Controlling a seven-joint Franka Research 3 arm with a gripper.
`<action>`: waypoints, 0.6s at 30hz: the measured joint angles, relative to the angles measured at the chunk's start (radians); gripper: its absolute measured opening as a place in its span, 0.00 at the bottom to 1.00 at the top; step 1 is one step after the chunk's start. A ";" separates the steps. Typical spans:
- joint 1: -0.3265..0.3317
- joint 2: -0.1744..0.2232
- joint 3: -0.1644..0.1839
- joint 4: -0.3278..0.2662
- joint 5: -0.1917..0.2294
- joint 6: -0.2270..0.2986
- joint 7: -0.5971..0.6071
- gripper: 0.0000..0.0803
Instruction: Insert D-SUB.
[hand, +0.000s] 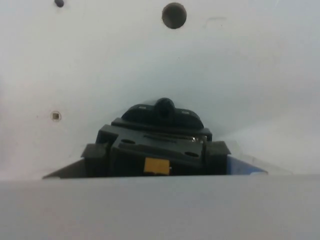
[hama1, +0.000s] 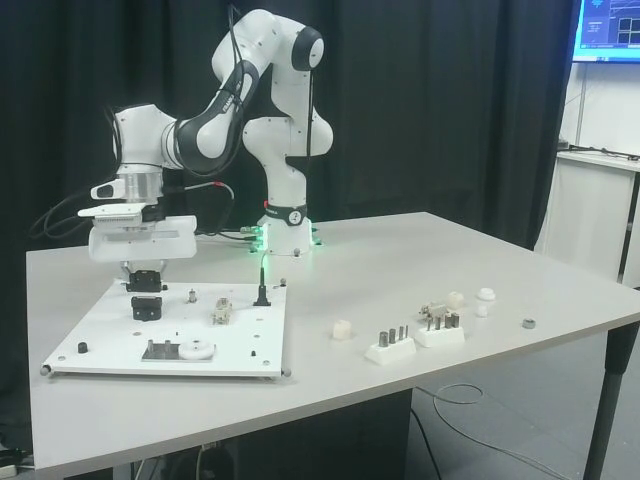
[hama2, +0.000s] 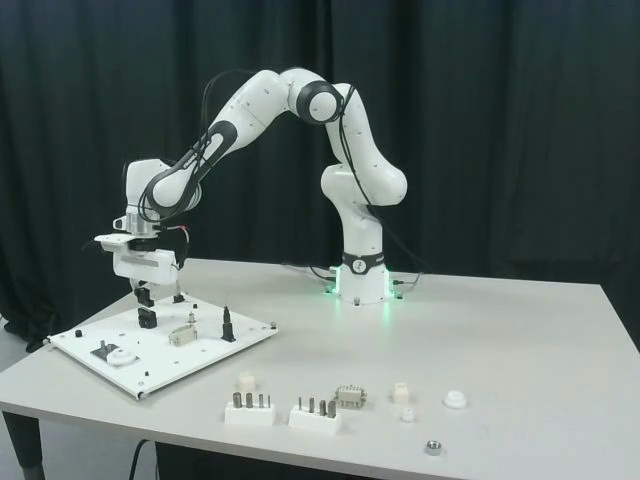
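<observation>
Fingers are not showing clearly to you in any view, so you cannot tell whether they are parted or closed. Just below the gripper (hama1: 143, 282), the black D-SUB connector (hand: 159, 145) is sitting on the white board (hama1: 110, 345) (likely light, rigid, with fragile pins; grasp its flat sides). Farther back, the arm (hama2: 255, 105) is arching over, wrist pointing down.
</observation>
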 joint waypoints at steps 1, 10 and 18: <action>0.000 0.000 0.000 -0.001 0.001 0.001 -0.001 0.49; 0.000 0.000 0.000 -0.004 0.014 0.010 -0.017 0.49; 0.000 0.000 0.000 -0.008 0.037 0.016 -0.041 0.49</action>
